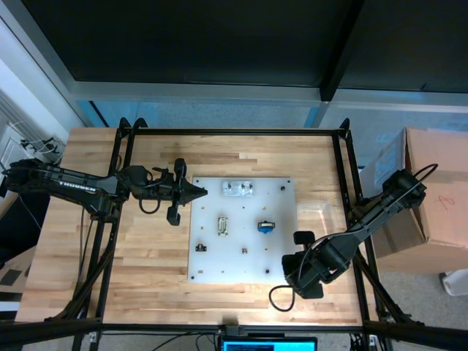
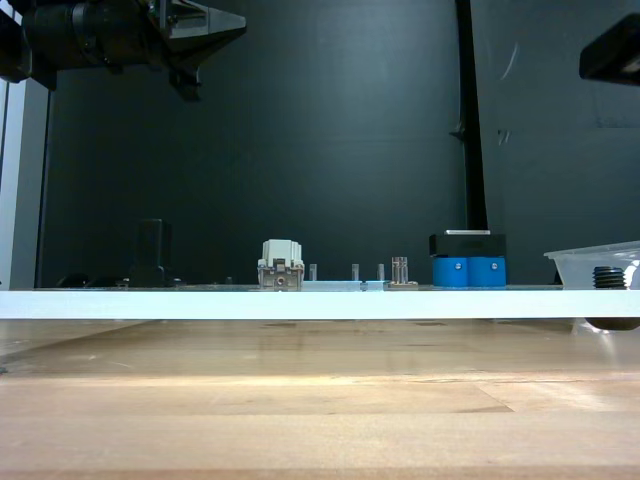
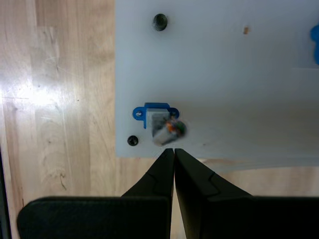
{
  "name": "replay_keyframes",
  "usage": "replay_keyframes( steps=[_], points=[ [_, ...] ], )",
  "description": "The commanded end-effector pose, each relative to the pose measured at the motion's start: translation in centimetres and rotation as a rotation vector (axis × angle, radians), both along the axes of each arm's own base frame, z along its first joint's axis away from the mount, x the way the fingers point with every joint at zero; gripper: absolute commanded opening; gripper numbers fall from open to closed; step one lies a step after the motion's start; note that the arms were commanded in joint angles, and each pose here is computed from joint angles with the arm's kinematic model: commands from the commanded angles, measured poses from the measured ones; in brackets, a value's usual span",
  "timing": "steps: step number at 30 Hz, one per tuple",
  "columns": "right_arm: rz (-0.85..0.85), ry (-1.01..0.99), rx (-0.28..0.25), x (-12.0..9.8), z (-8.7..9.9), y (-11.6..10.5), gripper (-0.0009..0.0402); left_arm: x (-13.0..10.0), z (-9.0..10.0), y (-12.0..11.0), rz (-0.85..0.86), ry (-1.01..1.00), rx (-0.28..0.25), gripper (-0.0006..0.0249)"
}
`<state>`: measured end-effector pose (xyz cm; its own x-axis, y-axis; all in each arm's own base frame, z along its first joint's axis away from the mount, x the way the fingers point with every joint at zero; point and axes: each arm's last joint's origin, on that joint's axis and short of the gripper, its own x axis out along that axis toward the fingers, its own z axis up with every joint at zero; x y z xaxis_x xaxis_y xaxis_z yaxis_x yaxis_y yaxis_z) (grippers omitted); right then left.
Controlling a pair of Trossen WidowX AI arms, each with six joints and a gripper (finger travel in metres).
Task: Remove the RJ45 connector from the taskboard and place in the container
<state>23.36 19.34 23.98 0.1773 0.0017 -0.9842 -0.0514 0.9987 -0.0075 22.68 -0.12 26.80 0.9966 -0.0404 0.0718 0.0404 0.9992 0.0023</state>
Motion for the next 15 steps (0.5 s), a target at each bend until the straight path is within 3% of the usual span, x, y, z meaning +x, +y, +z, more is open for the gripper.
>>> replay_keyframes(
  steps=[1,15],
  points=[
    [0.0,0.01,0.006,-0.1,-0.5,0.0,0.0,0.0,0.0,0.0,0.0,-0.001,0.0,0.0],
    [0.002,-0.007,0.02,-0.2,-1.9,0.0,0.0,0.0,0.0,0.0,0.0,0.0,0.0,0.0]
  ],
)
